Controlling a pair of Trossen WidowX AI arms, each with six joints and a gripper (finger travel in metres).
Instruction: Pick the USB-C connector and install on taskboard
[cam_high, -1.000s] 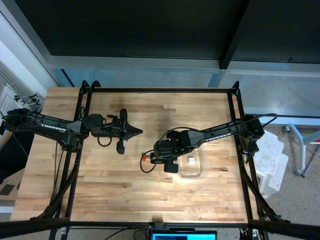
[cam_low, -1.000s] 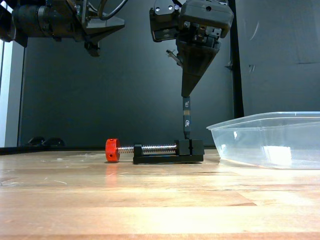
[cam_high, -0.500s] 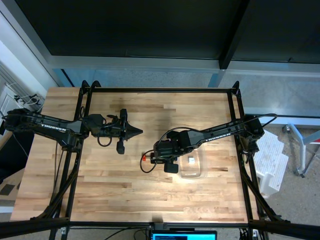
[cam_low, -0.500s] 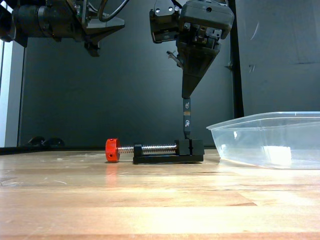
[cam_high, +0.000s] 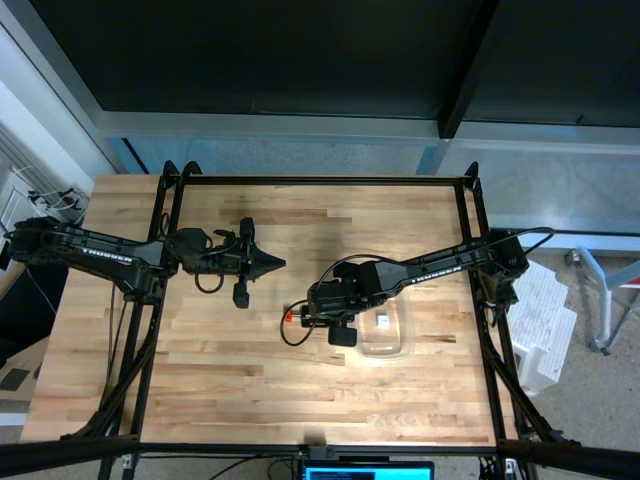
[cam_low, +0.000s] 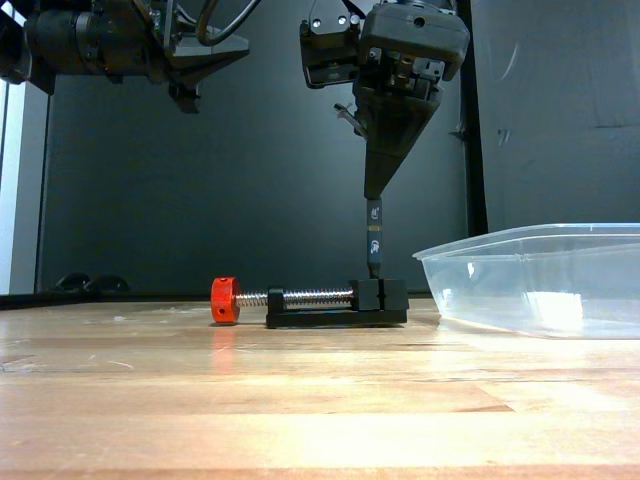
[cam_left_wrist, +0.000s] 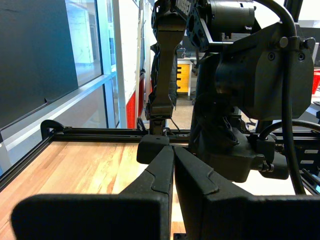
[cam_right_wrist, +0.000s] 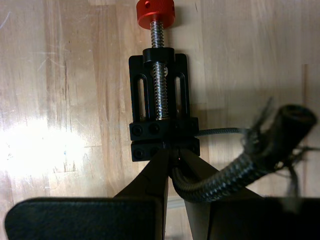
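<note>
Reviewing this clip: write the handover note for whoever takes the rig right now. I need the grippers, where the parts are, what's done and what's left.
Left gripper: fingers shut, empty, raised at the left, away from the work.
Right gripper: shut on the USB-C connector, held upright above the taskboard.
Taskboard: flat, beside the clear tray. The connector's lower end meets the top of the end opposite the red knob.
Done: pick-up and alignment.
Left: seating cannot be confirmed. Probably press down, release, withdraw.
</note>
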